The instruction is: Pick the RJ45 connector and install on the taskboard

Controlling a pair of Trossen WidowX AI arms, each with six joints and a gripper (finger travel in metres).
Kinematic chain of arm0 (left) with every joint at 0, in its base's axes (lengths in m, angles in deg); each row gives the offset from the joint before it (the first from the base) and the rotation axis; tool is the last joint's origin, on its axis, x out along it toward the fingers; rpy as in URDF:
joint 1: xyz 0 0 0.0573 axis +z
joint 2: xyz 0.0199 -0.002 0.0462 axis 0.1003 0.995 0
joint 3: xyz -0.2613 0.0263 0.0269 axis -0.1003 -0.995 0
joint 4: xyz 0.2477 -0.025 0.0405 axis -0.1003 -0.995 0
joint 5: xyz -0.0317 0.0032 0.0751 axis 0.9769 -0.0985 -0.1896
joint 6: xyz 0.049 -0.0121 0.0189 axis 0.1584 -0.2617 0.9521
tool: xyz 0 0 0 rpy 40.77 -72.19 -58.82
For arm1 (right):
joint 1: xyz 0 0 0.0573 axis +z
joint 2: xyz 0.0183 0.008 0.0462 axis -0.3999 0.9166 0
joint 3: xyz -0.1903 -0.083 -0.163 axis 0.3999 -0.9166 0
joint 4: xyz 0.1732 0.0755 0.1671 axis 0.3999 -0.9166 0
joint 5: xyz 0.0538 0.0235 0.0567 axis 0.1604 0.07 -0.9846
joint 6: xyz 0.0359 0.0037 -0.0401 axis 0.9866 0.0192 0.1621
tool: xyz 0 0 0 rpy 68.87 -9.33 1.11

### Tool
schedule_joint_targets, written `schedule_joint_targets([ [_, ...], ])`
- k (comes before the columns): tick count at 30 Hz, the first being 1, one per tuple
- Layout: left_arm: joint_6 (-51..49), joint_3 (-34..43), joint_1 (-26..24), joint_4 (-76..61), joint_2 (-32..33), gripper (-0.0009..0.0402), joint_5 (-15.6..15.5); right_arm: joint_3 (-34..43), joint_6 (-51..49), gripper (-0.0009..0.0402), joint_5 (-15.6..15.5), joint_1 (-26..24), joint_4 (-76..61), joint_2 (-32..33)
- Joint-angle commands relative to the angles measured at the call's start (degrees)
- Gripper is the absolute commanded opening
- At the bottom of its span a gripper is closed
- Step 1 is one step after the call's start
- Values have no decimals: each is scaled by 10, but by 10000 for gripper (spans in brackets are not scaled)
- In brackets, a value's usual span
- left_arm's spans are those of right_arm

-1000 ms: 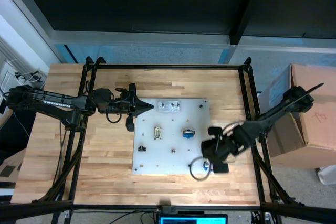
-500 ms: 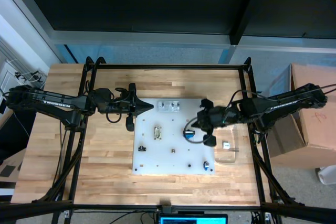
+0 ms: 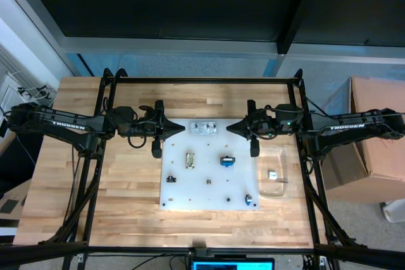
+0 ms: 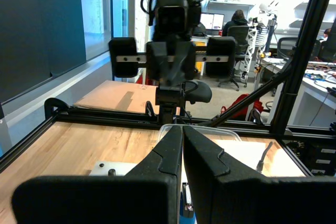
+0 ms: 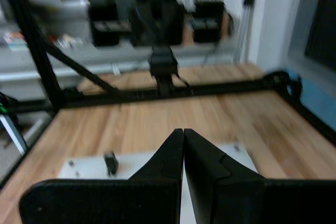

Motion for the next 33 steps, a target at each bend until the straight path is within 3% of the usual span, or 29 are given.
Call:
schedule_joint_targets([
  [1, 0, 0, 0, 0, 0, 1, 0, -27, 1, 0, -13, 0, 63, -3],
  [6, 0, 0, 0, 0, 0, 1, 0, -44, 4, 0, -12, 0, 111, -2],
  [33, 0, 0, 0, 0, 0, 1, 0, -44, -9, 0, -7, -1, 99, -2],
])
